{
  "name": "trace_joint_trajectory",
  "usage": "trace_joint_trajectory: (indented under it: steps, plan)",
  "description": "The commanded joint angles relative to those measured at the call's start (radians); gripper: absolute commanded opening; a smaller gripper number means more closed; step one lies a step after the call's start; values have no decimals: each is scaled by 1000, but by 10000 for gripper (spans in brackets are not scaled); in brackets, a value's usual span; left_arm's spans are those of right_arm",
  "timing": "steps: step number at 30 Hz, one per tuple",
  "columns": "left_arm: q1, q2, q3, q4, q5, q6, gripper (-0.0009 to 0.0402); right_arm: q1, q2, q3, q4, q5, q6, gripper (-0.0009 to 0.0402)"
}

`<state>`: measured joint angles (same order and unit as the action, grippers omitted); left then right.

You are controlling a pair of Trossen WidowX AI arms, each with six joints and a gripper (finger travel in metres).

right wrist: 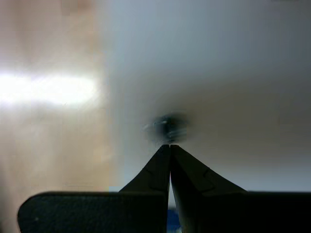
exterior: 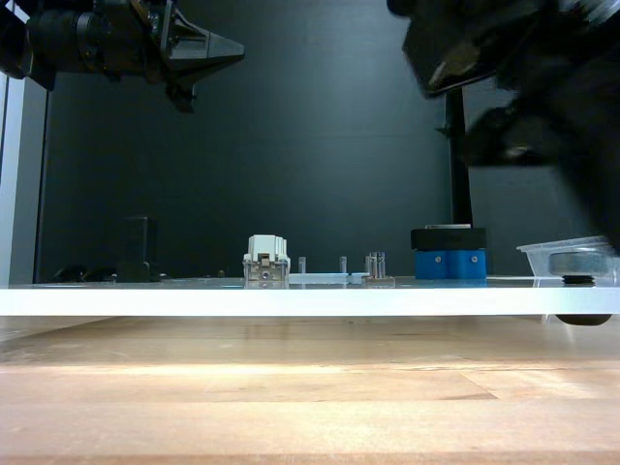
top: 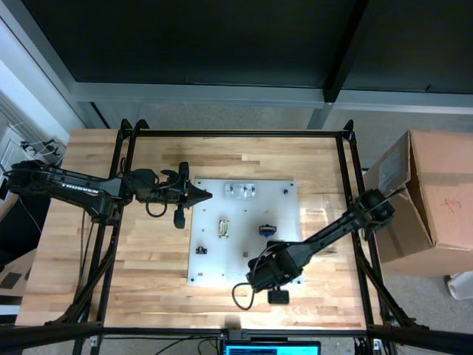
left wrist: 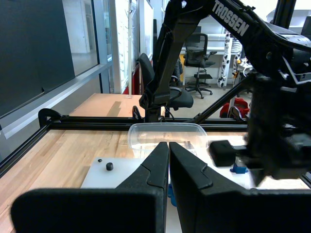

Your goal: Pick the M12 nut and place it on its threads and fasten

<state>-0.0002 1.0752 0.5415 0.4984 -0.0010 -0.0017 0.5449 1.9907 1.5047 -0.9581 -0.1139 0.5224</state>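
The small silver nut (exterior: 578, 262) sits on its black stud (exterior: 579, 280) at the board's near right edge, with a sliver of black showing under it. In the right wrist view the nut (right wrist: 167, 126) is a blurred spot just beyond my right gripper (right wrist: 170, 145), which is shut with nothing between its fingers. In the high view the right gripper (top: 267, 275) hangs over that spot and hides the nut. My left gripper (top: 207, 195) hovers shut over the board's far left edge, high above the board (exterior: 232, 48).
The white board (top: 211, 259) carries a white connector (exterior: 266, 263), a blue block (exterior: 448, 262) and silver fittings (top: 240, 191). The clear tray (left wrist: 167, 133) stands at the board's right side. A black post (left wrist: 110, 166) stands at the far right corner. A cardboard box (top: 429, 200) stands beyond the table's right edge.
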Motion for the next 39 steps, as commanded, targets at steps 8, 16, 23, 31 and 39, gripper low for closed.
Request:
trace_joint_trajectory:
  steps: [8,16,23,31,39]
  plan:
    - [0,0,0,-6,1,0,0,3,-11,3,-59,198,9,0]
    - [0,0,0,-8,1,0,0,3,-3,1,-45,277,47,0]
    - [0,0,0,-15,0,0,0,3,-3,-8,-15,83,16,0]
    - [0,0,0,-22,0,0,0,3,-10,-8,-43,83,-2,0]
    - [0,0,0,-22,0,0,0,3,-10,-9,-35,287,73,0]
